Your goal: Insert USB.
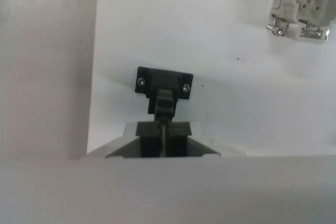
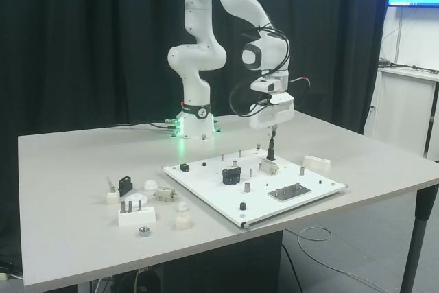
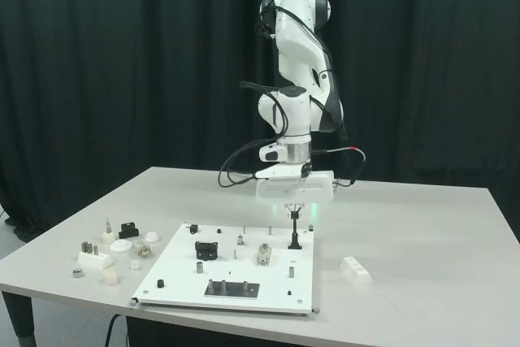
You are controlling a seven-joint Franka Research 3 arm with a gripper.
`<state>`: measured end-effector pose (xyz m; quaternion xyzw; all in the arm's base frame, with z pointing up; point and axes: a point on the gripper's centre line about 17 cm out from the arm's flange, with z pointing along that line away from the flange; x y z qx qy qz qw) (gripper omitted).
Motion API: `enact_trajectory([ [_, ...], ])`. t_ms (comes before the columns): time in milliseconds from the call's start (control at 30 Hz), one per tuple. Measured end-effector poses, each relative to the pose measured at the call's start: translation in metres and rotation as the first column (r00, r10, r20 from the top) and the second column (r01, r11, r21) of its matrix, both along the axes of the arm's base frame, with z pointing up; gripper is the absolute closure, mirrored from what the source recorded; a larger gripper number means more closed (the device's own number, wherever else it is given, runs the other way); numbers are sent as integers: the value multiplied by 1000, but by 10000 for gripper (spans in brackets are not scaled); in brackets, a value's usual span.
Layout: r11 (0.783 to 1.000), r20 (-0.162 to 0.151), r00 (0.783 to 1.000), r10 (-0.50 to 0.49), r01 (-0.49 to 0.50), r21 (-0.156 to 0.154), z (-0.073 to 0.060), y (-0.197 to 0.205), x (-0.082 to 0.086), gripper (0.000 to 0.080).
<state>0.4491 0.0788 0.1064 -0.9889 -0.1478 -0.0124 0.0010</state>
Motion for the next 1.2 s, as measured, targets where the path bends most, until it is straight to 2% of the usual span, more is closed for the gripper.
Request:
enact_trajectory([
  [533,1000,0,1000,0,0,-1,0,-1,0,780],
  [733,999,-7,999,-48,48,-1,1,-4,1,780],
  [767,999,-8,999,-54,54,-2,2,-5,1,413],
  [900,997,-13,997,-72,72,-4,9,-7,2,413],
  [933,997,-13,997,-77,76,-4,11,-8,3,130],
  [1200,995,7,995,-95,95,-5,35,-10,7,130],
])
